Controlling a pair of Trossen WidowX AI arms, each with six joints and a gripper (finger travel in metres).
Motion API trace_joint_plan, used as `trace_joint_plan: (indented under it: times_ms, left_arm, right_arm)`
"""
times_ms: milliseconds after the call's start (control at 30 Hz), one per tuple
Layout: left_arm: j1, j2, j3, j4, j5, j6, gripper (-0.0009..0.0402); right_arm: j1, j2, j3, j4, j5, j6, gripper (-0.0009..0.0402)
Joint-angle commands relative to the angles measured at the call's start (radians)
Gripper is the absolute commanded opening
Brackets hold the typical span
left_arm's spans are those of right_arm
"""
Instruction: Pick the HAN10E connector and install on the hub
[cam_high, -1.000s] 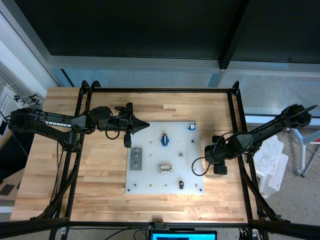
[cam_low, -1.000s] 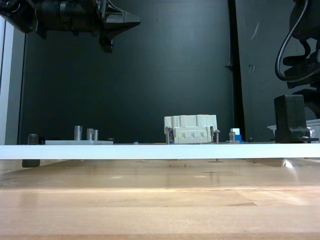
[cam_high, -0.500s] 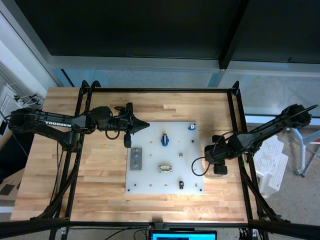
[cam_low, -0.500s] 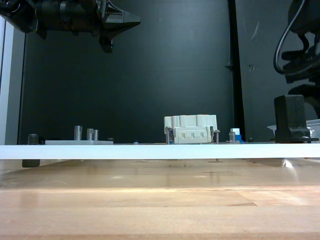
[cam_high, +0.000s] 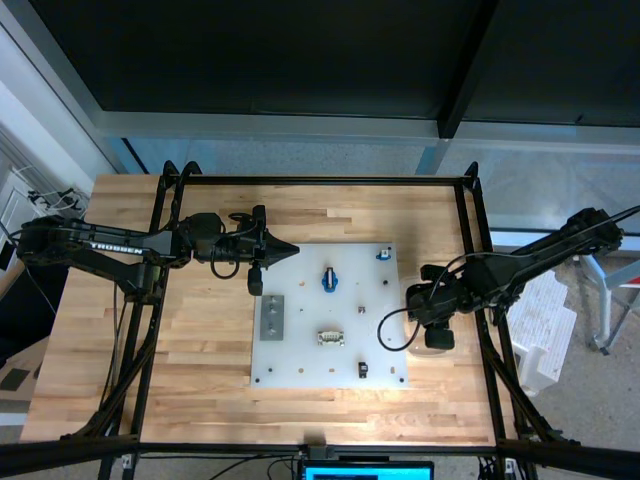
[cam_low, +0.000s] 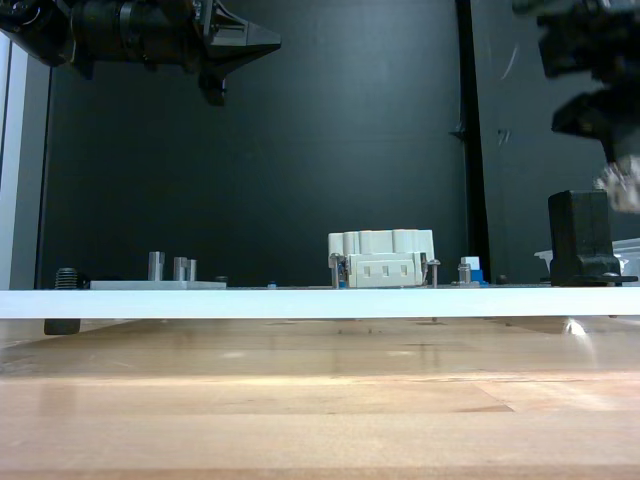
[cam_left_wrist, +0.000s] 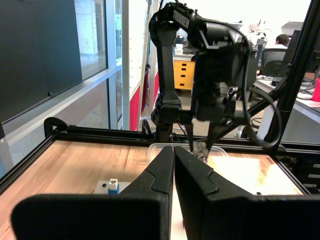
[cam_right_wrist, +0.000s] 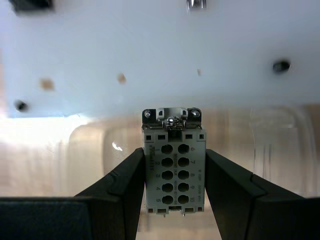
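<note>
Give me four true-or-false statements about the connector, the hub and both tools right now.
1. The right tool is shut on the HAN10E connector. True.
2. The connector sits on the hub. False: it is held off the hub, beyond the right edge of the white plate.
3. The left tool is open. False: it is shut and empty, above the plate's far left corner.
4. The hub stands on the white plate. True.

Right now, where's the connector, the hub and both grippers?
HAN10E connector (cam_right_wrist: 173, 175): right wrist view, holed face.
hub (cam_high: 331, 338): high view, top.
right gripper (cam_right_wrist: 174, 155): right wrist view, between fingertips, beside plate (cam_right_wrist: 150, 50).
left gripper (cam_high: 292, 250): high view, tip, near plate's far-left corner.
</note>
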Motion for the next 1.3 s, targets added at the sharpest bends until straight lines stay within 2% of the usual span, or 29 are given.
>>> trace_joint_plan:
  times_ms: [33, 467, 900, 1300]
  left_arm:
    - [0.0, 0.0, 0.0, 0.0, 0.0, 0.0, 0.0]
    - [0.0, 0.0, 0.0, 0.0, 0.0, 0.0, 0.0]
    - [0.0, 0.0, 0.0, 0.0, 0.0, 0.0, 0.0]
    - [0.0, 0.0, 0.0, 0.0, 0.0, 0.0, 0.0]
  right_arm:
    - [0.0, 0.042, 0.057, -0.01, -0.003, 0.008, 0.0024]
    - [-0.006, 0.275, 0.289, -0.031, 0.0, 0.004, 0.0025]
    - [-0.065, 0.444, 0.492, -0.045, 0.0, -0.037, 0.003]
    - [-0.077, 0.576, 0.639, -0.068, 0.0, -0.053, 0.003]
